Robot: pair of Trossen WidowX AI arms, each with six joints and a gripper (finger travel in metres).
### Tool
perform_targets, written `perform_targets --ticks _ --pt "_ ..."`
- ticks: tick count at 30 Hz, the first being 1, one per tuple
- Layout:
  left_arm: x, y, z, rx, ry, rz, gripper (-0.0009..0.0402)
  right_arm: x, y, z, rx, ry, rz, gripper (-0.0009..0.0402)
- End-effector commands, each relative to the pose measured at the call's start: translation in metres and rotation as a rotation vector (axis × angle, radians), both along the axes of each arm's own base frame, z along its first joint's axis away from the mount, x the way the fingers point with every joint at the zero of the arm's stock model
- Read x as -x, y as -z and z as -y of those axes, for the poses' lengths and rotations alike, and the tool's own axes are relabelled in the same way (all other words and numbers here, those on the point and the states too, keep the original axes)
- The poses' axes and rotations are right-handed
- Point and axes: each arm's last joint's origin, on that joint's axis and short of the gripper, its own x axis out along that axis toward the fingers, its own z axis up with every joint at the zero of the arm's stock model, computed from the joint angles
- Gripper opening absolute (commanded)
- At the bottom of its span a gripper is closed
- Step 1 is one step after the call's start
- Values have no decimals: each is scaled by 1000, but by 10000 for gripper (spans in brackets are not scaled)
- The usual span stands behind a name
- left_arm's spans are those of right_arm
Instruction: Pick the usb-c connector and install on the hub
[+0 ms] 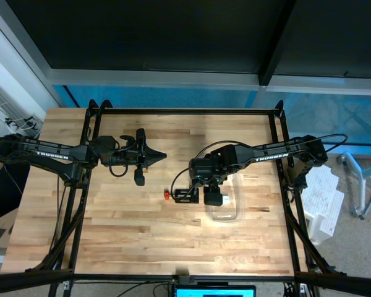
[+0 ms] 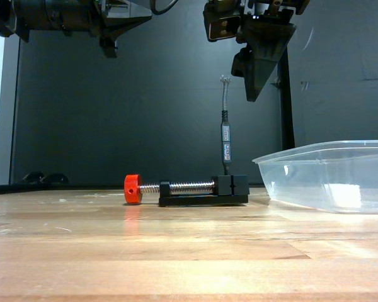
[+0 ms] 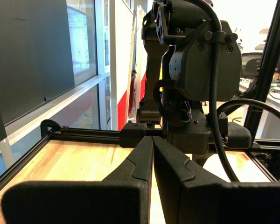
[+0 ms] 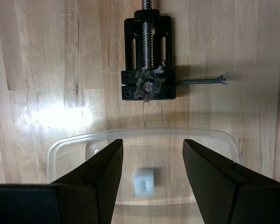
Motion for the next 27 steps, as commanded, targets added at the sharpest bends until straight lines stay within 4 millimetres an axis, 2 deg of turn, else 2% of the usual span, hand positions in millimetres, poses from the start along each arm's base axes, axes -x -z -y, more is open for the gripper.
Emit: perform_targets --ticks 1,9,12,19,27 --pt "0 0 0 0 0 0 0 0 0 0 0 1 1 177" --pt "0 0 0 0 0 0 0 -1 0 0 -1 1 5 177" --pt "0 0 0 0 0 0 0 3 -8 2 -1 6 37 177" --pt "0 0 0 0 0 0 0 30 -35 9 57 14 272 168" --pt "0 0 0 0 0 0 0 76 -57 15 51 -11 662 85"
